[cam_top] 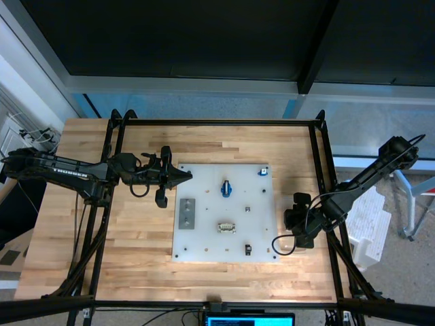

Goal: Pick the USB connector and install on taskboard

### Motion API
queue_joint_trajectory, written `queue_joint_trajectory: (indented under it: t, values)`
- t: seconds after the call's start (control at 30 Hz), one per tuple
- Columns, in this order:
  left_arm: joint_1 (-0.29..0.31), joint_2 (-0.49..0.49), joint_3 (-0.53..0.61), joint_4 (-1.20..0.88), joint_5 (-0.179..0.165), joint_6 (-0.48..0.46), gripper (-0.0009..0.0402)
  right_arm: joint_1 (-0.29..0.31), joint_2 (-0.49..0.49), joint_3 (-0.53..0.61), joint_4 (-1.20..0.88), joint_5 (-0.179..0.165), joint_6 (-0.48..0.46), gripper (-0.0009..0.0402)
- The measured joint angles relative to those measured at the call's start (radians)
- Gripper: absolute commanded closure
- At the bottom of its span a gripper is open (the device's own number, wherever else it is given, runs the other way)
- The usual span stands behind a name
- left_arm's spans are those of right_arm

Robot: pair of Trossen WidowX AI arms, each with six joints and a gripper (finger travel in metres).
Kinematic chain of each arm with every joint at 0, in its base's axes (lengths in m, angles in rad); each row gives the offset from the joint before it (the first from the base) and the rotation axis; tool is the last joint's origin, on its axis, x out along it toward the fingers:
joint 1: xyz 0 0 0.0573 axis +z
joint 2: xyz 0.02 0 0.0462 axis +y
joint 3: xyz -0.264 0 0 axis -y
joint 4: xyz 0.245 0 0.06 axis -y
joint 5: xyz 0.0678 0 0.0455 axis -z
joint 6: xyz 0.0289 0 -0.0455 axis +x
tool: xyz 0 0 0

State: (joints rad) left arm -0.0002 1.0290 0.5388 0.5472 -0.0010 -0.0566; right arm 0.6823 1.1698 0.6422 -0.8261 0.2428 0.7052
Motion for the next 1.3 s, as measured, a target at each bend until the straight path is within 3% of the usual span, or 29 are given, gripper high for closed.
queue_joint_trajectory:
  t: [0.4,1.3]
  values:
    - [0.0,0.0,0.0,0.0,0.0,0.0,0.0393,0.0,0.0,-0.024,0.032,-0.008,0.001,0.0248]
    - [0.0,0.0,0.0,0.0,0.0,0.0,0.0393,0.0,0.0,-0.027,0.051,-0.009,0.0,0.0392]
